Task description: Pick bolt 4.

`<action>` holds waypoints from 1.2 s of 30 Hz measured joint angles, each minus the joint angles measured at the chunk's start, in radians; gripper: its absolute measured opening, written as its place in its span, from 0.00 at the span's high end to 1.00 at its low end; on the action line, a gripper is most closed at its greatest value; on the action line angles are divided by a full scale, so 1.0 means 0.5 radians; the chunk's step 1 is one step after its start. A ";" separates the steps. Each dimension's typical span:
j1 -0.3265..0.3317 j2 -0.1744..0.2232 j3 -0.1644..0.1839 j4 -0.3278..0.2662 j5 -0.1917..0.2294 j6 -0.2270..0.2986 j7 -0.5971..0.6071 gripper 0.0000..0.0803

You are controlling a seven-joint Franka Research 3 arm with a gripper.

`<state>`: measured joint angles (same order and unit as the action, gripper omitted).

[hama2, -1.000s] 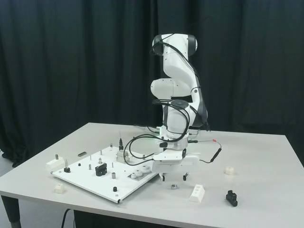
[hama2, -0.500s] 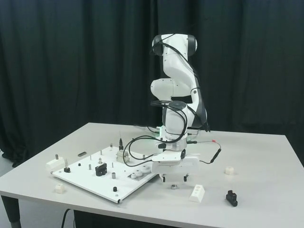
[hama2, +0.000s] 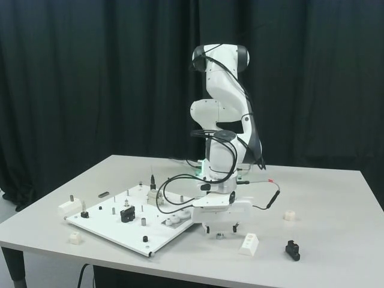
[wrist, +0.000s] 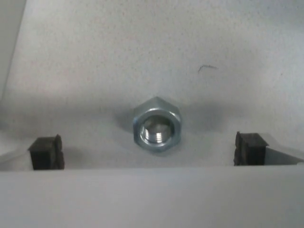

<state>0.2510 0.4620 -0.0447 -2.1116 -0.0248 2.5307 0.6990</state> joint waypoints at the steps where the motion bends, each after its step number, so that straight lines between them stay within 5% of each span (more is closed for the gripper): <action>1: 0.000 0.005 0.001 0.003 0.001 0.003 0.000 0.00; 36: -0.009 0.070 0.000 0.035 0.041 0.008 -0.046 0.00</action>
<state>0.2464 0.4970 -0.0446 -2.0943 -0.0043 2.5347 0.6760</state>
